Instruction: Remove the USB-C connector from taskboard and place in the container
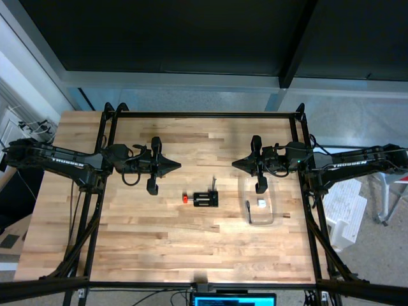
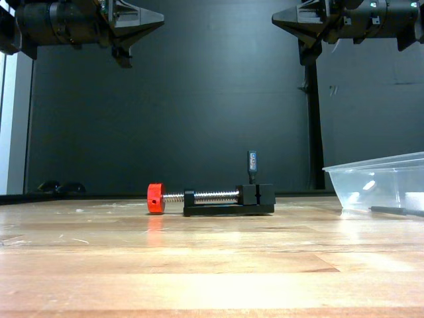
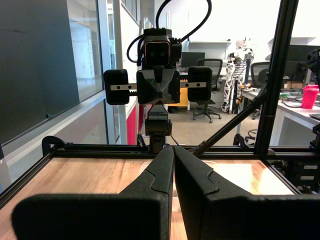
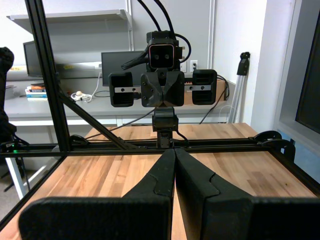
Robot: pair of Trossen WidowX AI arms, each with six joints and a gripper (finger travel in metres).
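- left arm (image 1: 60, 160): matte black, white TROSSEN lettering, black cable (image 1: 131, 178) looped at the wrist
- right arm (image 1: 350, 164): same black, same lettering
- left gripper (image 1: 177, 166), over the table (image 1: 127, 242) nearer its left edge: black wedge fingers pressed together
- right gripper (image 1: 235, 164), nearer the right edge: alike

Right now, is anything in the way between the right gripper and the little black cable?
Nothing visible is. The USB-C connector lies in the open-topped container, and the right gripper, shut, hovers high near its far edge. The left gripper, shut, hovers high, left of the taskboard.
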